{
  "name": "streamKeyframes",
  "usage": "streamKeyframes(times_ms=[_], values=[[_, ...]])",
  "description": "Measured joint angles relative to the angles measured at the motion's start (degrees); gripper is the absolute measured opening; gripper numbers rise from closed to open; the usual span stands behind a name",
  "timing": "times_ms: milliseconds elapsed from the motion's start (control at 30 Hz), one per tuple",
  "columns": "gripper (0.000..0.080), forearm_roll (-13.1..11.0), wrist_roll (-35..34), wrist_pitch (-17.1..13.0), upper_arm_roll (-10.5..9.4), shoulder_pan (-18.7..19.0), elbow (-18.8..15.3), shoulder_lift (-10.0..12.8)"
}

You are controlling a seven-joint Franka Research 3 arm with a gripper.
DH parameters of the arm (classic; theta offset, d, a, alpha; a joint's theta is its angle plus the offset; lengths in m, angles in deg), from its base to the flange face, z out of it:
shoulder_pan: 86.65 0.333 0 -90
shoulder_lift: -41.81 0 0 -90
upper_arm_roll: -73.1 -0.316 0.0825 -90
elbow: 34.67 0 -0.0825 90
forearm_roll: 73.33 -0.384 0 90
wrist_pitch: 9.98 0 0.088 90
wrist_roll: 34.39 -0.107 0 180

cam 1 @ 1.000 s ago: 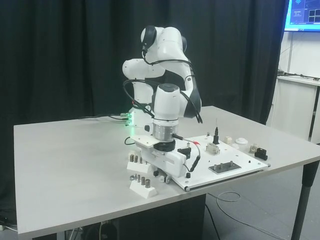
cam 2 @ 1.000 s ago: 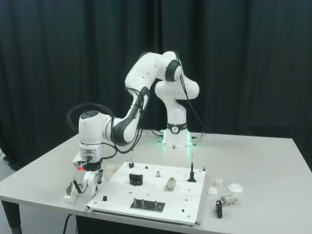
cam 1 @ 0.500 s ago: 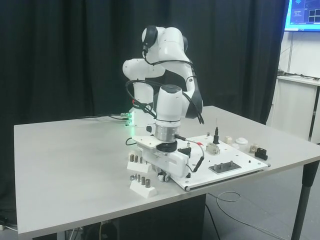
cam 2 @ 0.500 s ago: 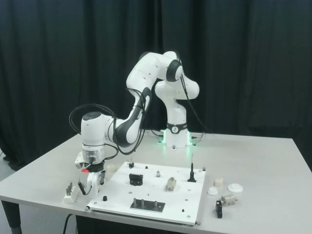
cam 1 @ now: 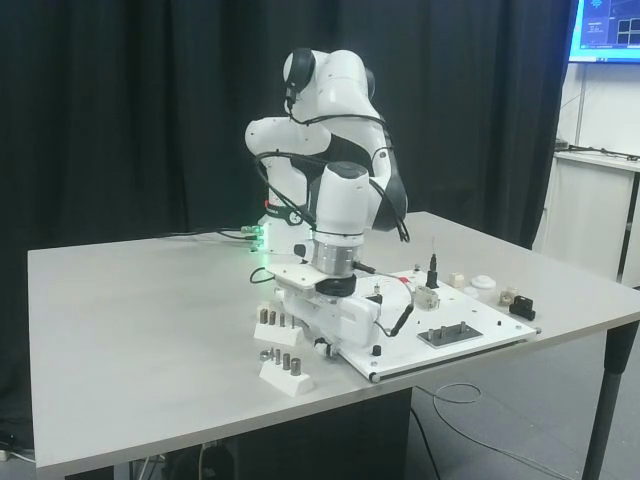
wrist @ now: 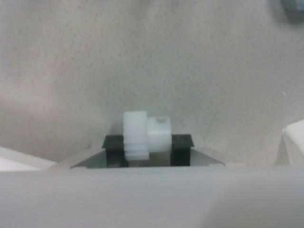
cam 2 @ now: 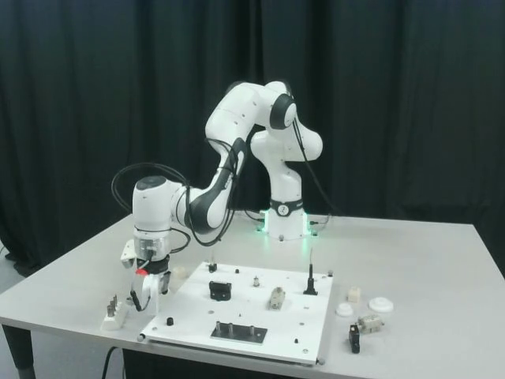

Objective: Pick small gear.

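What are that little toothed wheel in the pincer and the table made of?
The small gear looks like white plastic, matte with molded teeth, though I can't be sure. The pincer holds it between black pads. The table seems a grey laminate, finely speckled in the wrist view.

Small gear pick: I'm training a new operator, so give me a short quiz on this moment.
1. True or false: the small gear lies on the white board.
2. The end effector is A) beside the board's edge, B) over the arm's base, C) off the table.
3. What colour are the finger pads gripping the gear?
Key: 1 false, the end effector holds it; 2 A; 3 black.
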Motion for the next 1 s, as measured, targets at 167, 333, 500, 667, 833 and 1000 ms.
streamKeyframes(times_ms=[167, 333, 500, 667, 833, 1000], values=[[0.0192, 1.31, -0.07, 0.93, 0.06, -0.01, -0.04, -1.01], [0.0192, 2.26, -0.22, 2.15, 0.18, -0.03, -0.05, -1.99], [0.0192, 3.48, -0.27, 3.07, 0.24, -0.07, -0.05, -2.90], [0.0192, 4.51, -0.42, 3.84, 0.24, -0.07, -0.05, -3.60], [0.0192, 5.46, -0.53, 4.43, 0.24, -0.06, -0.05, -4.14], [0.0192, 6.03, -0.75, 4.81, 0.24, -0.04, -0.05, -4.50]])
